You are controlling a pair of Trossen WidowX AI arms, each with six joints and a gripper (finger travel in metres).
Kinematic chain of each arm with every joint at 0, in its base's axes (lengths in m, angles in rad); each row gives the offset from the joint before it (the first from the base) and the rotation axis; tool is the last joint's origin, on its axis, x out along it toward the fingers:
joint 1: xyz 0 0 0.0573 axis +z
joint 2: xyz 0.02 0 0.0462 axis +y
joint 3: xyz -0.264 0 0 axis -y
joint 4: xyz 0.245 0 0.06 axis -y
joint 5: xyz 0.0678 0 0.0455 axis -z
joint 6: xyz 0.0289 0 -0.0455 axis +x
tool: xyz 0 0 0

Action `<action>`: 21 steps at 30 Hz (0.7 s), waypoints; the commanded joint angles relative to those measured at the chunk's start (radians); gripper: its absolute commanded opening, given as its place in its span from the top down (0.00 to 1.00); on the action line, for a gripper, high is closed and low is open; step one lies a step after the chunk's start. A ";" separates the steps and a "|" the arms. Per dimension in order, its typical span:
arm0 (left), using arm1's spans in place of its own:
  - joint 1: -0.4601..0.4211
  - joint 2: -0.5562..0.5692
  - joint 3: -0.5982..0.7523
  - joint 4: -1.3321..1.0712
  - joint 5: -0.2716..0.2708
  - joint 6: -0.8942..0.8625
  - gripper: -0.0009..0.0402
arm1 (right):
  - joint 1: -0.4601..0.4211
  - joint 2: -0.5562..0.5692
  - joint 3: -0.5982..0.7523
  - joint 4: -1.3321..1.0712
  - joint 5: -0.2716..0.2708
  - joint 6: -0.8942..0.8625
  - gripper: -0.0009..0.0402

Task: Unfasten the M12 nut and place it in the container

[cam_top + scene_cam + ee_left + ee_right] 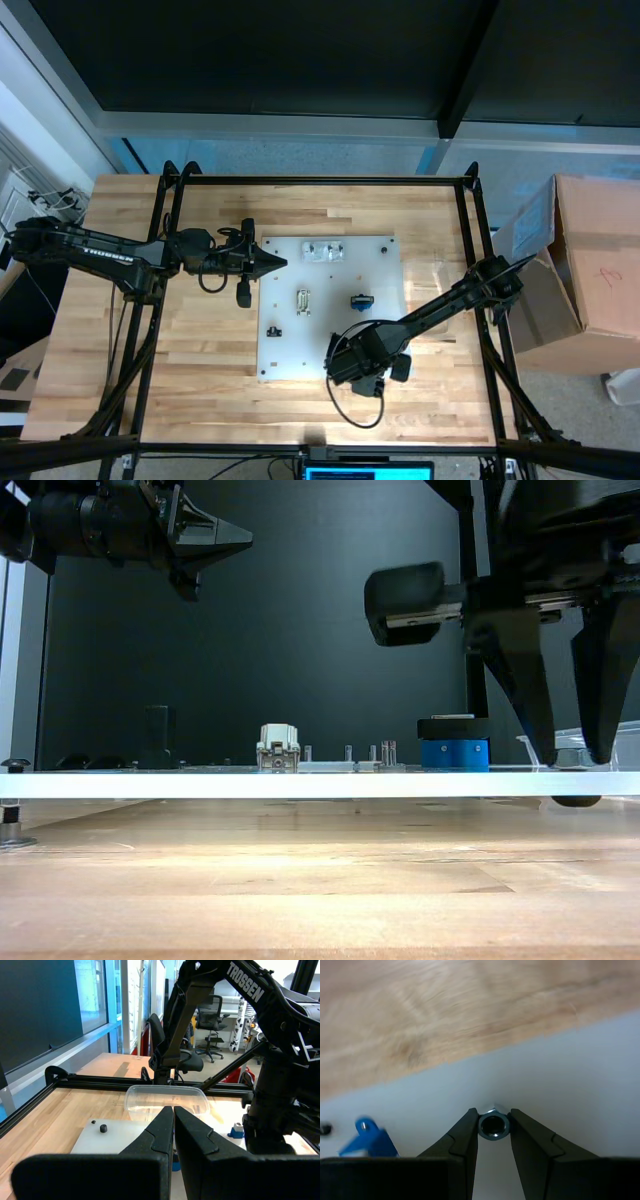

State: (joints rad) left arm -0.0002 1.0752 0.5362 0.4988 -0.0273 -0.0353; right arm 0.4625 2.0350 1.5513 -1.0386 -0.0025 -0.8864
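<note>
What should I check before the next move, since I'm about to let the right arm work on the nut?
1. Grip: the right gripper has its fingers touching the nut on both sides: ok.
2. Seat: the nut sits low at the white board, but the stud is hidden, so on its stud or not: cannot tell.
3. Drop place: the container stands past the board's right edge: ok.
4. Other arm: the left gripper is shut and raised above the board's far left edge, apart from the right gripper: ok.
</note>
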 commanded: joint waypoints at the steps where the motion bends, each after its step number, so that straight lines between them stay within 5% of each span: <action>1: 0.000 0.000 0.000 0.000 0.000 0.000 0.98 | 0.000 -0.005 0.002 0.013 0.002 -0.079 0.96; 21: 0.000 0.000 0.000 0.000 0.000 0.000 0.98 | 0.003 -0.051 0.003 -0.006 0.011 -0.167 0.79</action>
State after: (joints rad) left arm -0.0002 1.0752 0.5362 0.4988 -0.0273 -0.0349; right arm 0.4656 1.9942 1.5536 -1.0348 0.0078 -1.0569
